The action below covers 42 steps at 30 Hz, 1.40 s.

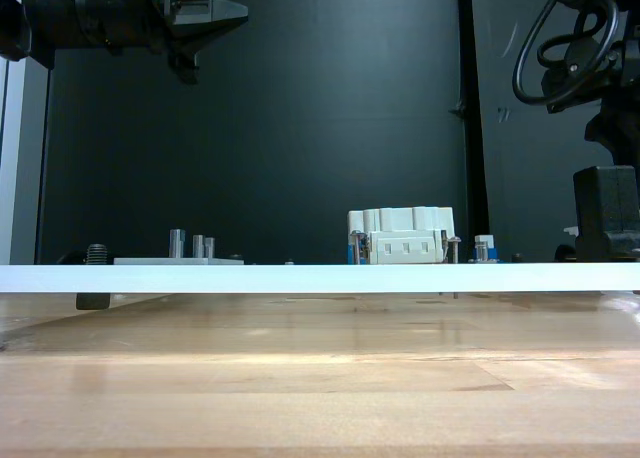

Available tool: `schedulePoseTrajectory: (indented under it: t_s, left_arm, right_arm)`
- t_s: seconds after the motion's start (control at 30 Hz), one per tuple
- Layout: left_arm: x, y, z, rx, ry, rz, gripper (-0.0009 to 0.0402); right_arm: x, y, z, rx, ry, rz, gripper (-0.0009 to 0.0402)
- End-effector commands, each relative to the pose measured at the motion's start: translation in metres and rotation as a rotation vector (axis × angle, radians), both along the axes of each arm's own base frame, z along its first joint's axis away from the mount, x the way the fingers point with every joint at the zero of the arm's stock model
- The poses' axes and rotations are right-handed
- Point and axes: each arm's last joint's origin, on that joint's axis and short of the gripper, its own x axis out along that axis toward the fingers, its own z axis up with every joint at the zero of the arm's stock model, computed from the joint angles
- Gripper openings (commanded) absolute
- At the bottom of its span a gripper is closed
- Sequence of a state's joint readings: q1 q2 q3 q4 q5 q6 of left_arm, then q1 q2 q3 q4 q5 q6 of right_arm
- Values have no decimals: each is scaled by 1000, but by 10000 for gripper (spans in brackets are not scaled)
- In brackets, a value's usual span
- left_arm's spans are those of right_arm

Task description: Remove the HAN10E connector from the taskboard and place in the container

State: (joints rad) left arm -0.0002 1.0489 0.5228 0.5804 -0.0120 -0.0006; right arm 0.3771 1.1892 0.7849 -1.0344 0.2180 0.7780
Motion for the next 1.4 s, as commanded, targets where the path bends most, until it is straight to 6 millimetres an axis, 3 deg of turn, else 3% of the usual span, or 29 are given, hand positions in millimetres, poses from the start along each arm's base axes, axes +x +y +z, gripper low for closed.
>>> schedulePoseTrajectory:
  t_s: [0.03, 1.4]
  left_arm:
    - [0, 0, 0, 0, 0, 0, 0]
    - [0, 0, 0, 0, 0, 0, 0]
  right_arm:
    - [-1, 0, -2, -2, 5, -5, 51]
    - [-4, -2, -6, -6, 30, -26, 51]
